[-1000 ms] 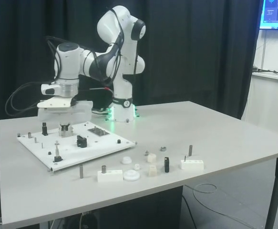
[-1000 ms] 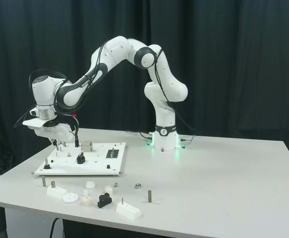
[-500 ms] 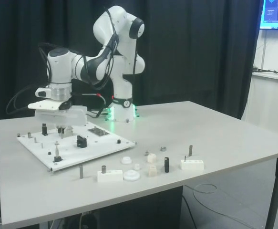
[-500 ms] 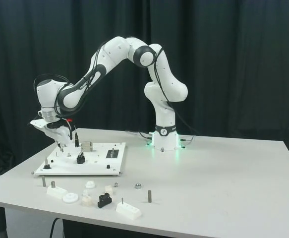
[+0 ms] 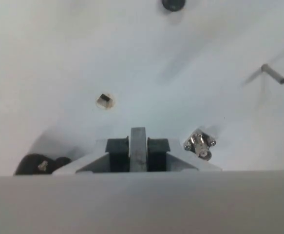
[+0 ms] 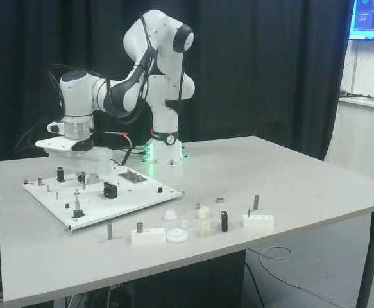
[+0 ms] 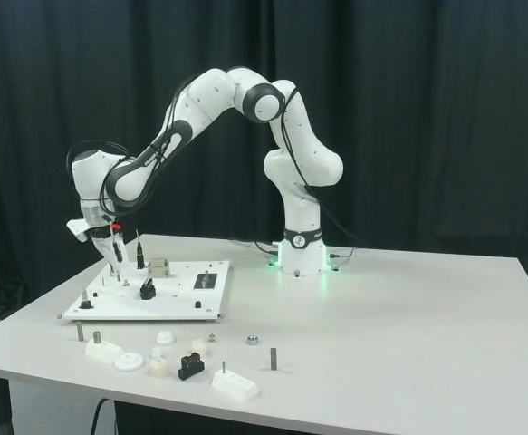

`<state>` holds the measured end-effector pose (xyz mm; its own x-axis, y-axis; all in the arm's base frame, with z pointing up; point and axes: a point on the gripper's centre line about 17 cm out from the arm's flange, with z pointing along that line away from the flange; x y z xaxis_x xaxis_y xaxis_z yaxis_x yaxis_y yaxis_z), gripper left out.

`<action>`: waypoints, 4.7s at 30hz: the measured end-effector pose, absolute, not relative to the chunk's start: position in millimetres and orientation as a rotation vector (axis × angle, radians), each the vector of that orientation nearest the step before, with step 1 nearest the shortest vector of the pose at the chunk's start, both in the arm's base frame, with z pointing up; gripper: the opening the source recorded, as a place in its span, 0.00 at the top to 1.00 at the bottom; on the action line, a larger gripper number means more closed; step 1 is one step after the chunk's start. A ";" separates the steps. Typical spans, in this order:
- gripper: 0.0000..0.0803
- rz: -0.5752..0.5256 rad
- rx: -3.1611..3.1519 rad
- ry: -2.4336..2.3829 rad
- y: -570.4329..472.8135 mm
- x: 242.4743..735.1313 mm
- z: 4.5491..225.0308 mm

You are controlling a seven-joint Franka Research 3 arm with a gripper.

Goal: Insert square peg 2.

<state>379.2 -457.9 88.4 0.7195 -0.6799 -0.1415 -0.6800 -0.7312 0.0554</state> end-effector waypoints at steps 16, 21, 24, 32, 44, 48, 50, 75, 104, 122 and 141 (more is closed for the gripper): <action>0.91 0.140 -2.664 1.624 -454.3 386.6 87.5; 0.91 0.114 -2.599 1.735 -453.5 389.2 85.6; 0.91 0.094 -2.568 1.790 -453.4 391.8 83.7; 0.91 0.048 -2.509 1.888 -450.6 397.3 76.5; 0.91 0.019 -2.445 2.008 -453.0 389.8 67.3; 0.91 0.018 -2.418 2.041 -453.0 387.7 65.5; 0.91 0.017 -2.408 2.048 -452.2 387.6 64.8; 0.91 0.004 -2.378 2.050 -448.2 393.3 64.0; 0.91 -0.018 -2.374 2.035 -453.1 401.8 52.4; 0.91 0.008 -2.363 2.034 -452.0 395.7 52.0; 0.91 0.053 -2.351 2.015 -442.1 393.4 51.4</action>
<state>393.4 -442.1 51.4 0.1533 -0.9867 -0.0550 -0.9882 -0.1528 -0.0116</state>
